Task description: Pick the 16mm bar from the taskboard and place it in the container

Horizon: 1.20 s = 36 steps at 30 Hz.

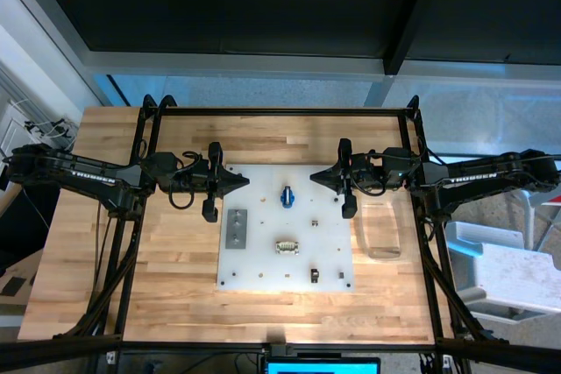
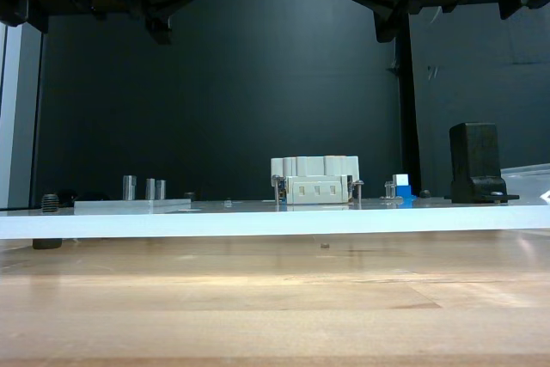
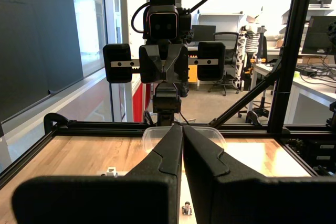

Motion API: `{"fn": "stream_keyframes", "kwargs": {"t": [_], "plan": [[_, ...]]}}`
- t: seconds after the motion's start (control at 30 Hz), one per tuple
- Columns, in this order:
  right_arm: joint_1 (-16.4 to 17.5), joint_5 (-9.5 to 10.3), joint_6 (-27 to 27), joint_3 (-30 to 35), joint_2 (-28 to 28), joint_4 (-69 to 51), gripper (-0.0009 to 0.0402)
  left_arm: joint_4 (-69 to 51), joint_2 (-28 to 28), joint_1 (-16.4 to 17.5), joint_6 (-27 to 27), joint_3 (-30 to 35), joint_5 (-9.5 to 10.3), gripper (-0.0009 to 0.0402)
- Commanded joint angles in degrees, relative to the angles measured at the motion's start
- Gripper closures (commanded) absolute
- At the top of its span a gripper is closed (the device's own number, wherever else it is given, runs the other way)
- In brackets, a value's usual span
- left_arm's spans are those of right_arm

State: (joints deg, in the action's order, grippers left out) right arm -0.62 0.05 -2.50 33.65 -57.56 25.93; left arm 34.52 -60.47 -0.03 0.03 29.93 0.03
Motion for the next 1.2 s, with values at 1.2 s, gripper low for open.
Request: {"fn": "stream_keyframes", "kwargs": {"t": [1.2], "plan": [[0.1,-0.52,-1.5,16.2,-3.2,-46.3,0.0393,0.0,0.0,0.0,0.0,0.0,-0.02,0.0393]]}}
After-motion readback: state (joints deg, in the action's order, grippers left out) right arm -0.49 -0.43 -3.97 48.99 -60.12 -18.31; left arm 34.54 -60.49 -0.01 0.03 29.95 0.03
